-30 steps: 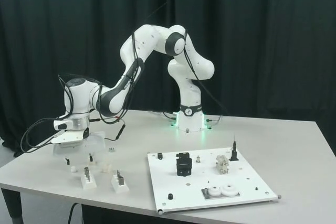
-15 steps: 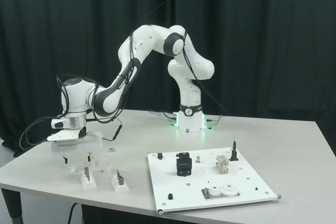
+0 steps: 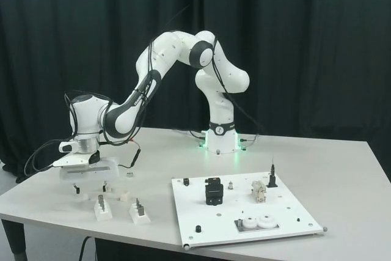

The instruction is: Pick small gear.

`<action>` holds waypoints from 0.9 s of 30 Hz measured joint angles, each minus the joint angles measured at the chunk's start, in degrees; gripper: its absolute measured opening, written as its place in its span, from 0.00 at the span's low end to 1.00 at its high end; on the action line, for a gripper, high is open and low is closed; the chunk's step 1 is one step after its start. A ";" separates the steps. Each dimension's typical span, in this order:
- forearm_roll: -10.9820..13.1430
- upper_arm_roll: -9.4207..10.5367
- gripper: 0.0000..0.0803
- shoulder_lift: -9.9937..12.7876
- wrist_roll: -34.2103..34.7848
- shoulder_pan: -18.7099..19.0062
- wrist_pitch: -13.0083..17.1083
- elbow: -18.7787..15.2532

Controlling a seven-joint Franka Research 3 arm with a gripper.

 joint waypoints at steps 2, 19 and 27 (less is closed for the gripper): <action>0.64 -0.16 1.00 0.39 0.17 0.00 0.26 0.19; 3.18 -0.71 1.00 4.81 0.22 -0.78 1.69 4.13; 3.19 -0.72 0.85 5.80 0.22 -1.08 1.34 5.31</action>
